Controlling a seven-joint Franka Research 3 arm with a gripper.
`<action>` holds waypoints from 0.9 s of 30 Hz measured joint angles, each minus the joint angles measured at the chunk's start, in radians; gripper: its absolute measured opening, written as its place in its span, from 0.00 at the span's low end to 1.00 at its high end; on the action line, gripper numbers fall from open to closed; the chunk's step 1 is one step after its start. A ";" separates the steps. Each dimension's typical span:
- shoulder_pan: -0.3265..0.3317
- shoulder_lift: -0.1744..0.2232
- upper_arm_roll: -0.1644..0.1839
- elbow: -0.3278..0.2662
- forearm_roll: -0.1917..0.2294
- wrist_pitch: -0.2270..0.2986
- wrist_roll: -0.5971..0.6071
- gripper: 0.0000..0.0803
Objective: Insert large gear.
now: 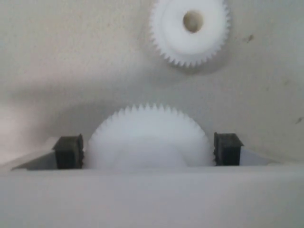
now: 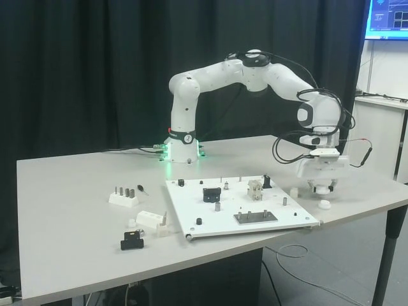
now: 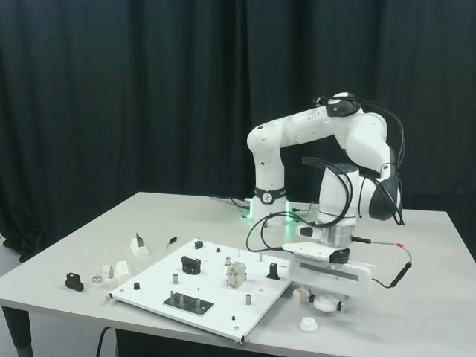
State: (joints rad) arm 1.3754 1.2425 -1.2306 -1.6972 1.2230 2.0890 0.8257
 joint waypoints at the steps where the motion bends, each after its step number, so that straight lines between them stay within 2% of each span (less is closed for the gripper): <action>1: -0.001 0.000 -0.003 0.000 -0.001 0.000 -0.007 0.74; 14: -0.047 0.000 -0.052 0.000 -0.013 -0.009 -0.153 0.74; 27: -0.147 -0.001 -0.110 0.013 -0.013 -0.032 -0.344 0.74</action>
State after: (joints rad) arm 1.2281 1.2418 -1.3410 -1.6842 1.2096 2.0568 0.4816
